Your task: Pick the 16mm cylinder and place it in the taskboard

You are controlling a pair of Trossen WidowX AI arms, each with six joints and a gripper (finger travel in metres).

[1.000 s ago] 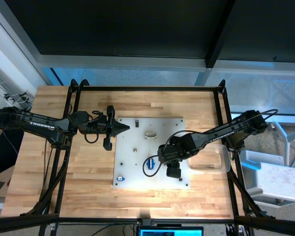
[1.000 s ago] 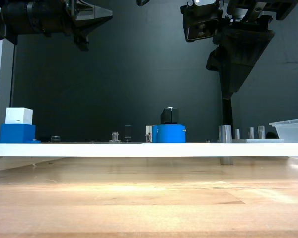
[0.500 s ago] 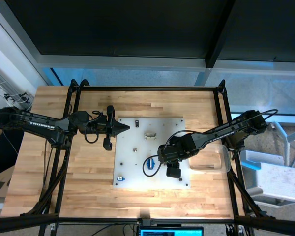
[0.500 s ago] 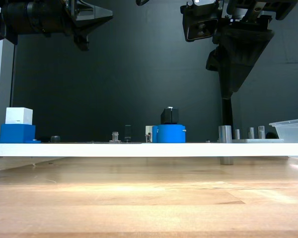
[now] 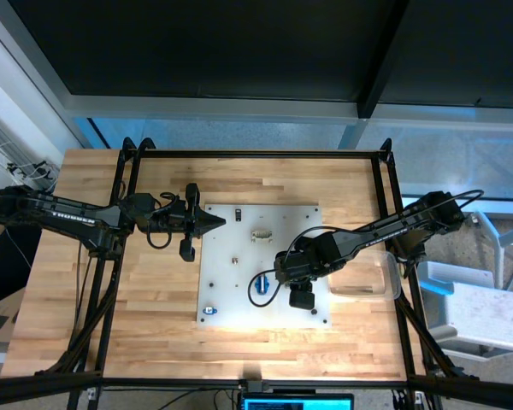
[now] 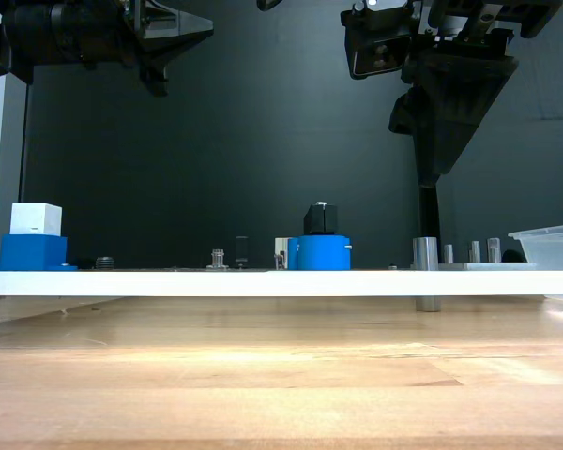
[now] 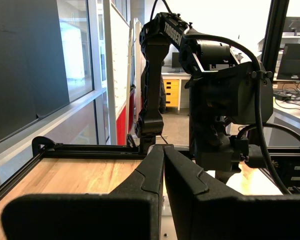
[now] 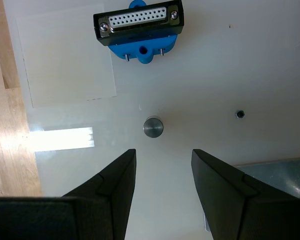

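Note:
The 16mm cylinder (image 8: 153,127) stands upright in the white taskboard (image 8: 215,65), seen end-on as a small grey disc. In the low view the cylinder (image 6: 425,253) pokes up from the taskboard (image 6: 169,281) and its foot shows below the plate. My right gripper (image 8: 162,165) hangs open above it, touching nothing. From the side, the right gripper (image 6: 430,173) is well above the peg. My left gripper (image 7: 163,150) is shut and empty. It is parked high at the board's left edge (image 5: 221,220).
A blue D-sub connector (image 8: 138,30) sits just beyond the cylinder. More metal pegs (image 6: 475,250) and a clear plastic tray (image 6: 549,246) lie to the right. A blue block with a white cube (image 6: 33,239) and a blue round holder (image 6: 319,253) stand on the board.

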